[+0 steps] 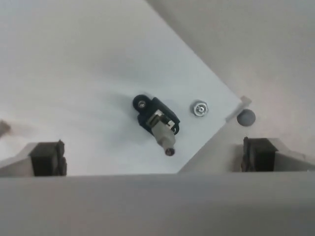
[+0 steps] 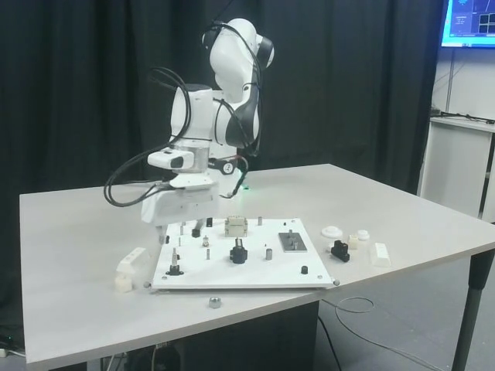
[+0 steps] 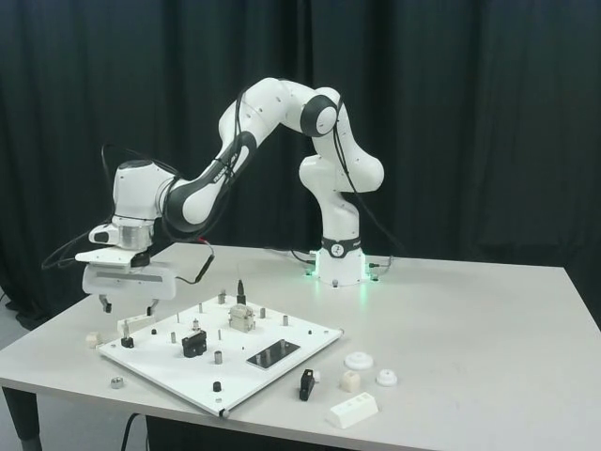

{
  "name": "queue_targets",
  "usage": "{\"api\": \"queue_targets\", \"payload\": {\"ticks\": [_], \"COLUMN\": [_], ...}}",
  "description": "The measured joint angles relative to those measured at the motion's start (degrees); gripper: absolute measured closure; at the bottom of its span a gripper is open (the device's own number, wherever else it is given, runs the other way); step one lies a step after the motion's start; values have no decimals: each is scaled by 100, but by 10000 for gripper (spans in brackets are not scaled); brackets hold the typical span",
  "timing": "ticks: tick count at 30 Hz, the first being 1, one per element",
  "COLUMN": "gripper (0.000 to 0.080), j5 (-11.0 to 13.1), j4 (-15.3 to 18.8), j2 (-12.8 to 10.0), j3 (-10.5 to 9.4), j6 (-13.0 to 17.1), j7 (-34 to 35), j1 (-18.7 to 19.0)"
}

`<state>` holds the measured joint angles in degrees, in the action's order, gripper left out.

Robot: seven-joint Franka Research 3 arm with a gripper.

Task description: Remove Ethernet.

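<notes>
hovering: two fingers (image 1: 152, 156) spread above one ethernet plug (image 1: 162, 135), one nut (image 1: 199, 108).

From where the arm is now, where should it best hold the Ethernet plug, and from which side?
Hold the plug on its pale body, just outside the black socket, coming from above. It stands up from the white board, so its sides are free.

A lab: black curtains (image 3: 488, 122), a grey table (image 3: 488, 319), a white test board (image 3: 282, 371).
</notes>
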<state>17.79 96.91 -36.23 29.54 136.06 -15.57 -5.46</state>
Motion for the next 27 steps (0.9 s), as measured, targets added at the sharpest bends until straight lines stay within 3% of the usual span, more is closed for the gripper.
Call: {"api": "queue_targets", "payload": {"ticks": [10, 27], "gripper": [3, 3], "j5": [80, 440], "j4": [-105, -150], "j2": [0, -81], "j3": [1, 1], "j6": [0, 175], "j7": [1497, 3673], "j1": [-25, -31]}}
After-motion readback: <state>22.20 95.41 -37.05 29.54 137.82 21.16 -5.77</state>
